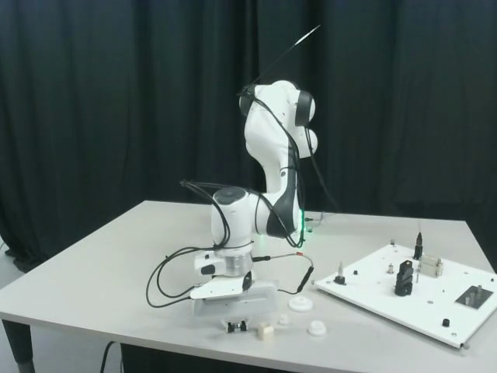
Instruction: Pick bolt 4.
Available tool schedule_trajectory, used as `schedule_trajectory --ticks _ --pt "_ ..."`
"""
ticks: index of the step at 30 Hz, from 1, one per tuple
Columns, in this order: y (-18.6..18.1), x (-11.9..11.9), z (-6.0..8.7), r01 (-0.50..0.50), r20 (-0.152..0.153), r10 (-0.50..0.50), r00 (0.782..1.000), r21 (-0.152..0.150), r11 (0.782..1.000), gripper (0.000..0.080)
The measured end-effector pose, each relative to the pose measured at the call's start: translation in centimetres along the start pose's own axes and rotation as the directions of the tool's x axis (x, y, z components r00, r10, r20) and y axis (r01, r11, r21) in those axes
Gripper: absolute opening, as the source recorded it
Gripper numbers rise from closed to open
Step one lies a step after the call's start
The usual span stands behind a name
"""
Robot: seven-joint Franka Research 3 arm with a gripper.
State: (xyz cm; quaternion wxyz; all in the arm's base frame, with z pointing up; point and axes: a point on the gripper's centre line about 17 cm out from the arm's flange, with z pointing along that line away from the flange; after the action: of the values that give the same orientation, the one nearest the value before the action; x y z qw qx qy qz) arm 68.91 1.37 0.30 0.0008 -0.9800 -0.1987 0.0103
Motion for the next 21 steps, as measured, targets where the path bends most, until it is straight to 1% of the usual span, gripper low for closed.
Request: schedule_trajectory --ticks 3,4,13,21 --pt "0.0 0.0 0.0 -0.005 -0.001 0.005 1.0 0.0 1.0 0.0342" --pt "0.0 0.0 0.0 -0.008 -0.001 0.008 1.0 0.0 1.0 0.0245" --pt "0.0 0.2 -0.2 -0.032 -0.005 0.032 0.999 -0.002 0.999 0.0246" --pt "-0.1 0.4 -1.3 -0.038 -0.01 0.038 0.999 0.001 0.999 0.0246"
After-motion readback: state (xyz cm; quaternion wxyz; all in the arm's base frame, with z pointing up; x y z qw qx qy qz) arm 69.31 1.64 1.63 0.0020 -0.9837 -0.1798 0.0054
